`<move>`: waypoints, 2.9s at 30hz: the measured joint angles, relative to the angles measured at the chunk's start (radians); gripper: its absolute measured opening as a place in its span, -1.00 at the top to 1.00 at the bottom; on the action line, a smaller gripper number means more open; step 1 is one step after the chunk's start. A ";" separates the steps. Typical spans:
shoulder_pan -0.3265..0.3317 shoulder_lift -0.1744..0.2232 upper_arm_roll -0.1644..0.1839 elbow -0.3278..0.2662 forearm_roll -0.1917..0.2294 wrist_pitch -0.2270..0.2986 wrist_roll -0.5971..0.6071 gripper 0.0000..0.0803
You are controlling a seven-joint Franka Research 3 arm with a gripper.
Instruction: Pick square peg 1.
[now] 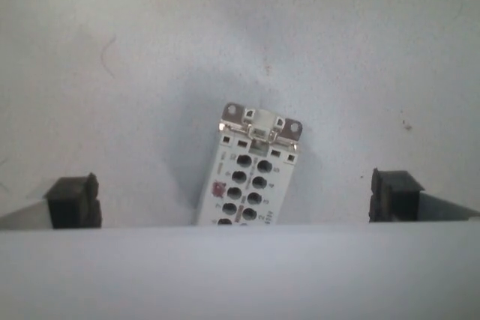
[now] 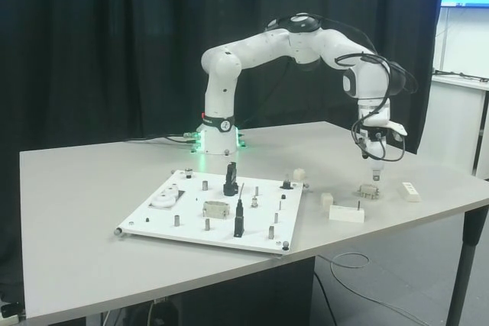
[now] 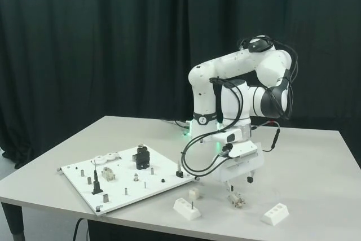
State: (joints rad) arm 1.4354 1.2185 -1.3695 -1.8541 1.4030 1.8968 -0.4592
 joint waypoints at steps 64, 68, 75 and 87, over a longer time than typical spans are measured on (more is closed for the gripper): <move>-0.360 0.035 0.047 0.291 -0.124 -0.006 -0.064 -0.99; -0.390 0.036 0.052 0.321 -0.143 -0.021 -0.064 -0.99; -0.415 0.044 0.057 0.343 -0.170 -0.033 -0.082 -0.99; -0.418 0.054 0.076 0.341 -0.192 -0.039 -0.104 -0.99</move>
State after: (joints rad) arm 1.0178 1.2721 -1.2939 -1.5135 1.2108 1.8575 -0.5631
